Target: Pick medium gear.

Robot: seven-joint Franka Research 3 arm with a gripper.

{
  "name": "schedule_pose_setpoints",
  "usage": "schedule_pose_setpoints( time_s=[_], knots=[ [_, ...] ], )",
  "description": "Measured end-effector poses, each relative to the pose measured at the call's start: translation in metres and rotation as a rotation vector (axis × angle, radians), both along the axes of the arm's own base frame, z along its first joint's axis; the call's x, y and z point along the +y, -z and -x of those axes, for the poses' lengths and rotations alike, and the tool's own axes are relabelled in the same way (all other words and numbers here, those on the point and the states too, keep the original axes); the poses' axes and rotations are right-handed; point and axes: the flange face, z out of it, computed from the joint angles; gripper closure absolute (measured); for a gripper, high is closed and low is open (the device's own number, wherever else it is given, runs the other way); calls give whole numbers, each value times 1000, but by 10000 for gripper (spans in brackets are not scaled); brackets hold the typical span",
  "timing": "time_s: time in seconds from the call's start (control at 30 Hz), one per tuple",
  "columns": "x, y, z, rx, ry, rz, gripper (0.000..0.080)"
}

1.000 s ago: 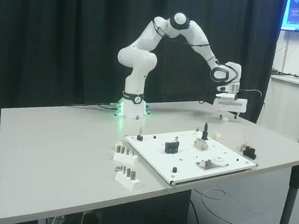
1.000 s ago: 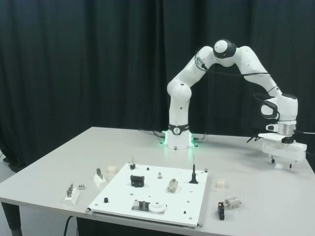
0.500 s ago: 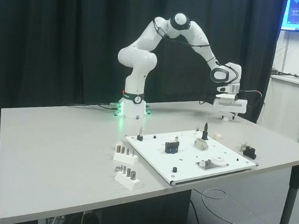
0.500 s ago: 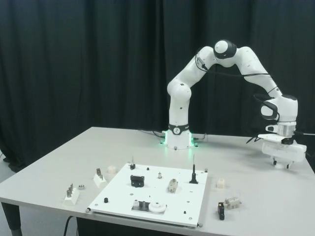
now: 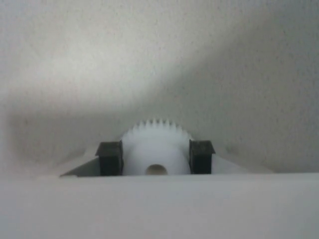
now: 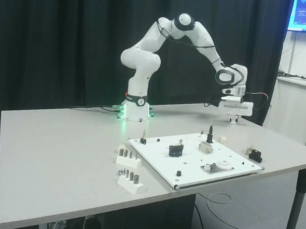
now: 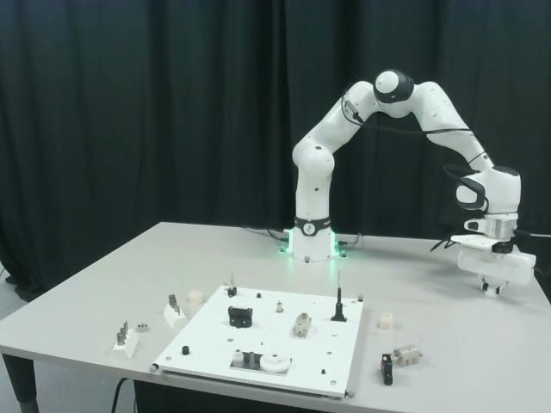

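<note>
Two black fingertips [image 5: 110,158] of the gripper [image 5: 155,158] clamp a white medium gear [image 5: 156,145] between them, at lower centre of the wrist view, over the grey table [image 5: 149,59]. In both room views the gripper [image 6: 233,118] [image 7: 492,288] hangs at right of frame, well apart from the white board [image 6: 192,154] [image 7: 267,340].
</note>
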Motion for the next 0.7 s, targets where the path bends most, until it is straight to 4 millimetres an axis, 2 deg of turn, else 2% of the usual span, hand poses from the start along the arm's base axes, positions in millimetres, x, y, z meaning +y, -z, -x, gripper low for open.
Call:
schedule_pose_setpoints(
  time_s=[0.03,0.33,0.7],
  knots=[
    [0,0,0,0,0,0,519],
    [-1,-2,-5,-3,6,-3,519],
    [-3,-21,-19,4,13,-20,519]
  ],
)
